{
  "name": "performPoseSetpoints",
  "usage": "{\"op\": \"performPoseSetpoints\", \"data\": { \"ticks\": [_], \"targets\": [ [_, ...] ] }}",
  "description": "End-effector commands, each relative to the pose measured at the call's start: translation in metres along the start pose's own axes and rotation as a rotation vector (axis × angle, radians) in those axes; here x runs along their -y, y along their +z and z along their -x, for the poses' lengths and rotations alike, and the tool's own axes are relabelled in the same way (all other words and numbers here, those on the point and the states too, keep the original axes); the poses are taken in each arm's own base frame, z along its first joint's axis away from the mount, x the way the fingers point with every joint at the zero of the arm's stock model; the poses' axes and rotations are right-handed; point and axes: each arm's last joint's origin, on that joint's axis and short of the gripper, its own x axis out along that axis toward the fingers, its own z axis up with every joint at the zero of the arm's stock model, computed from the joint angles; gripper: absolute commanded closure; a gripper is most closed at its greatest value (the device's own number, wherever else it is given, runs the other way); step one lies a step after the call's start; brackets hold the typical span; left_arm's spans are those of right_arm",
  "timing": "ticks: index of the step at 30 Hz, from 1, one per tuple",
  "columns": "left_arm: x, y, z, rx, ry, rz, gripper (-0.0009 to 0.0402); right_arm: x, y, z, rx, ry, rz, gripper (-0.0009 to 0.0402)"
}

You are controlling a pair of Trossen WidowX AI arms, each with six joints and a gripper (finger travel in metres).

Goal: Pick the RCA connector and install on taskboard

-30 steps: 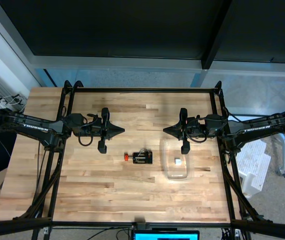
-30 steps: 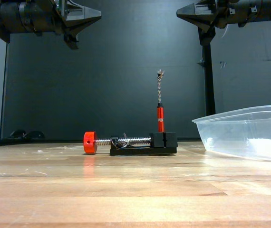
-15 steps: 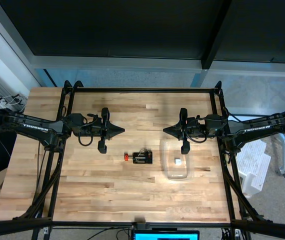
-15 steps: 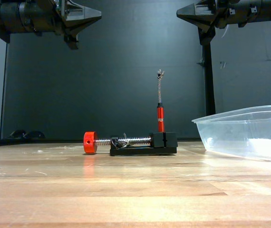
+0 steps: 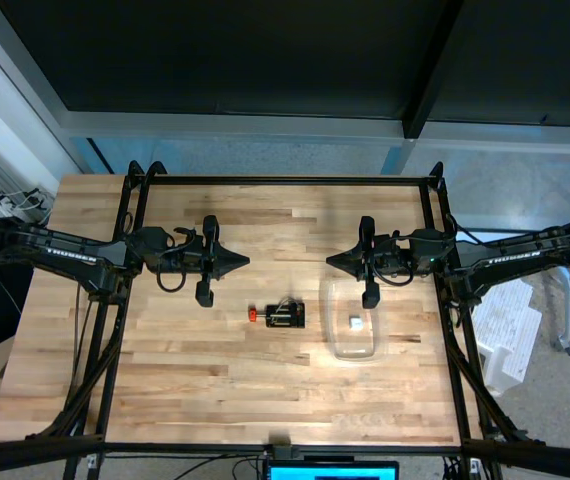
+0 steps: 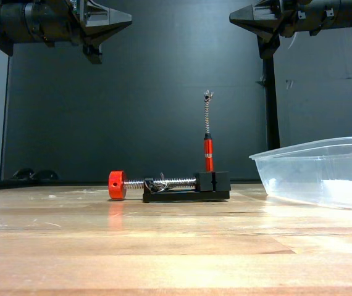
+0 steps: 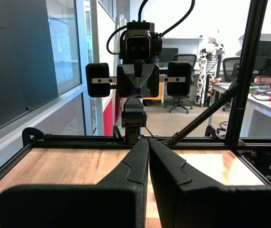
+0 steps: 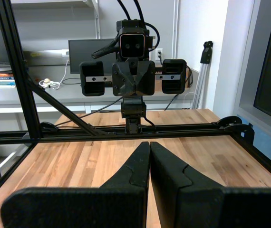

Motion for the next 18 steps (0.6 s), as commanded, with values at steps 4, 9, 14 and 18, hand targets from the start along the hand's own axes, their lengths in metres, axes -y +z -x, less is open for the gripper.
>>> {"op": "performPoseSetpoints", "data": {
  "ticks": [4,9,14,18],
  "targets": [
    [0.0,0.0002,0.0,0.001,0.0,0.0,0.0393,0.0,0.0,-0.0001,0.0,0.0,-0.001,0.0393],
    [-0.0001,0.0002,0.0,0.001,0.0,0.0,0.0393,0.0,0.0,-0.0001,-0.001,0.0,-0.001,0.0393],
    [-0.0001,0.0002,0.0,0.001,0.0,0.0,0.0393,0.0,-0.0007,-0.0001,-0.008,-0.001,0.0,0.0393],
    [-0.0001,0.0002,0.0,0.001,0.0,0.0,0.0393,0.0001,-0.0016,-0.0001,-0.017,-0.001,0.001,0.0393]
  ]
}}
